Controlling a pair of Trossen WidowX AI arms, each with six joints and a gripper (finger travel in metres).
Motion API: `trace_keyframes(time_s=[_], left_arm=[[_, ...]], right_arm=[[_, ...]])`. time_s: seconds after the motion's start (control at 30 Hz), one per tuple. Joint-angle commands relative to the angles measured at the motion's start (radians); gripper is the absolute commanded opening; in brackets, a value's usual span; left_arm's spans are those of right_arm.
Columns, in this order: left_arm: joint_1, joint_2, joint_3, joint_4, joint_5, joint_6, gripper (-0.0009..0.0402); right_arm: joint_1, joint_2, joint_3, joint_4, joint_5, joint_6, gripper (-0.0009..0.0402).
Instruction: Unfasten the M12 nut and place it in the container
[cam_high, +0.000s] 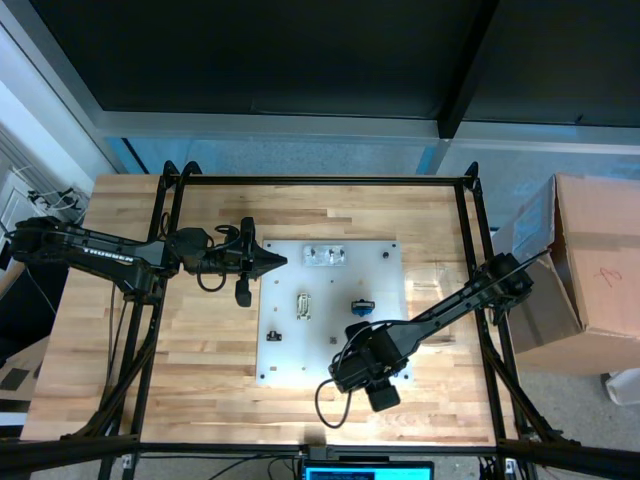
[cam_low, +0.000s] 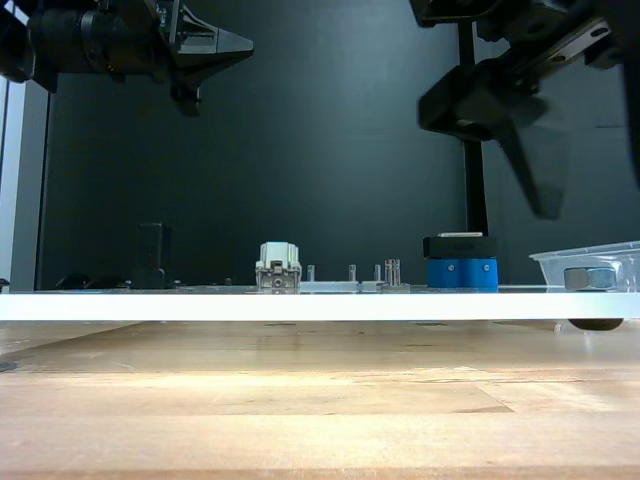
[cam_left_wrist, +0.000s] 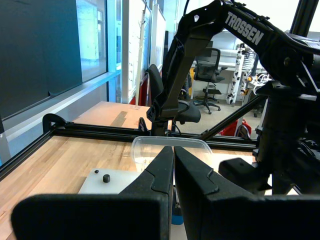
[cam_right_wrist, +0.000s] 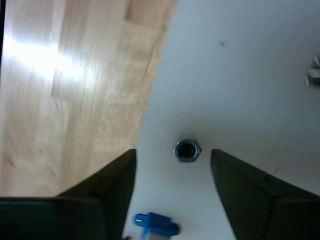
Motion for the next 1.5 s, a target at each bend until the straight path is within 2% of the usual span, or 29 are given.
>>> trace_keyframes(time_s=[0.03, 0.1, 0.17, 0.23, 0.27, 0.37, 0.7, 1.23, 1.27, 1.3, 1.37, 1.4, 1.47, 1.5], left_arm=[[0.0, 0.0, 0.0, 0.0, 0.0, 0.0, 0.0], [0.0, 0.0, 0.0, 0.0, 0.0, 0.0, 0.0], [0.0, 0.0, 0.0, 0.0, 0.0, 0.0, 0.0], [0.0, 0.0, 0.0, 0.0, 0.0, 0.0, 0.0], [0.0, 0.0, 0.0, 0.0, 0.0, 0.0, 0.0], [0.0, 0.0, 0.0, 0.0, 0.0, 0.0, 0.0], [0.0, 0.0, 0.0, 0.0, 0.0, 0.0, 0.0], [0.0, 0.0, 0.0, 0.0, 0.0, 0.0, 0.0], [0.0, 0.0, 0.0, 0.0, 0.0, 0.0, 0.0], [0.0, 0.0, 0.0, 0.0, 0.0, 0.0, 0.0], [0.0, 0.0, 0.0, 0.0, 0.0, 0.0, 0.0], [0.0, 0.0, 0.0, 0.0, 0.0, 0.0, 0.0], [0.0, 0.0, 0.0, 0.0, 0.0, 0.0, 0.0], [0.0, 0.0, 0.0, 0.0, 0.0, 0.0, 0.0]], right_arm=[[0.005, -0.023, -0.017, 0.002, -0.002, 0.143, 0.011], [0.006, -0.033, -0.026, 0.005, -0.002, 0.204, 0.0054], [0.007, -0.041, -0.034, 0.01, -0.027, 0.228, -0.0006], [0.007, -0.043, -0.045, 0.019, -0.076, 0.237, 0.0009], [0.007, -0.044, -0.052, 0.023, -0.076, 0.259, 0.0012], [0.008, -0.046, -0.081, 0.061, -0.075, 0.277, -0.0003], [0.011, -0.046, -0.171, 0.155, -0.069, 0.278, 0.0], [0.008, -0.046, -0.204, 0.192, -0.034, 0.278, 0.0], [0.008, -0.047, -0.204, 0.185, -0.006, 0.279, 0.0], [0.008, -0.048, -0.201, 0.166, 0.044, 0.285, 0.0], [0.008, -0.048, -0.185, 0.101, 0.174, 0.329, 0.0], [0.009, -0.05, -0.174, 0.068, 0.222, 0.348, 0.0], [0.009, -0.053, -0.154, 0.024, 0.277, 0.363, 0.0], [0.008, -0.055, -0.147, 0.016, 0.278, 0.364, 0.0]])
